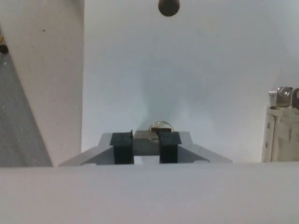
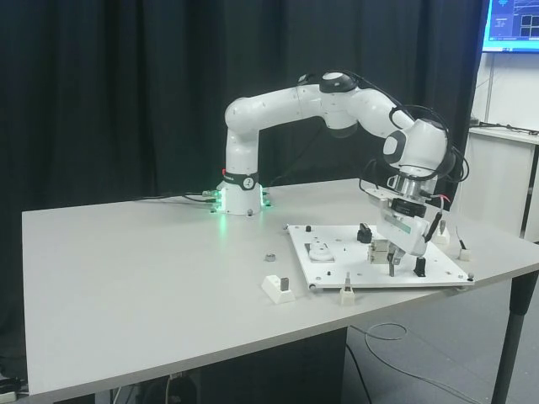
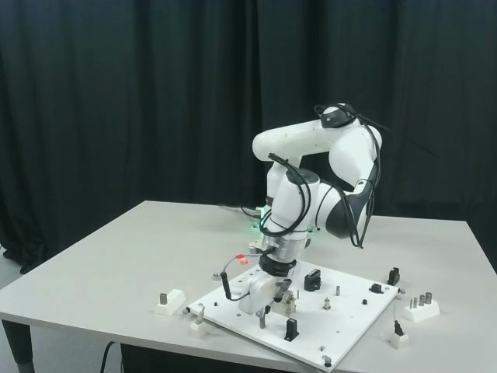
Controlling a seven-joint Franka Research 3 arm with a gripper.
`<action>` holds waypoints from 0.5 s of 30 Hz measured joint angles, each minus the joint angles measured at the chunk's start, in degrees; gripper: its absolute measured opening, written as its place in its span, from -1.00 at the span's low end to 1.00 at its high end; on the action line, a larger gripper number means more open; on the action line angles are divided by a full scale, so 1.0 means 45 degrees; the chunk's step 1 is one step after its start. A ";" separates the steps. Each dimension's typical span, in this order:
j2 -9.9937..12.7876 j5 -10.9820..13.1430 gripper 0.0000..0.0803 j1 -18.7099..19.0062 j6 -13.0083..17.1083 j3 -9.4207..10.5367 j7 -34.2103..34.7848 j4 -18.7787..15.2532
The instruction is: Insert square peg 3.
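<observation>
Only wrist view shows gripper (image 1: 145,145) clamped on grey square peg (image 1: 145,141), above white board (image 1: 187,79).

Behind the grey worktop (image 2: 126,261) we see a black curtain (image 2: 126,93) across the whole back. Near the worktop's front edge stands a small white block (image 2: 279,288) with a dark stub in it, and just beyond that block lies a small ring (image 2: 270,255). Above the worktop's far corner a monitor (image 2: 512,25) glows.
</observation>
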 joint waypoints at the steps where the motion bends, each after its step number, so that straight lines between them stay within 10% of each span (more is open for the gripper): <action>1: 0.0000 0.0000 -0.72 0.0001 -0.0007 -0.0002 0.0021 0.0000; 15: 0.0000 -0.0035 -0.72 0.0046 -0.0344 -0.0053 0.0053 -0.0009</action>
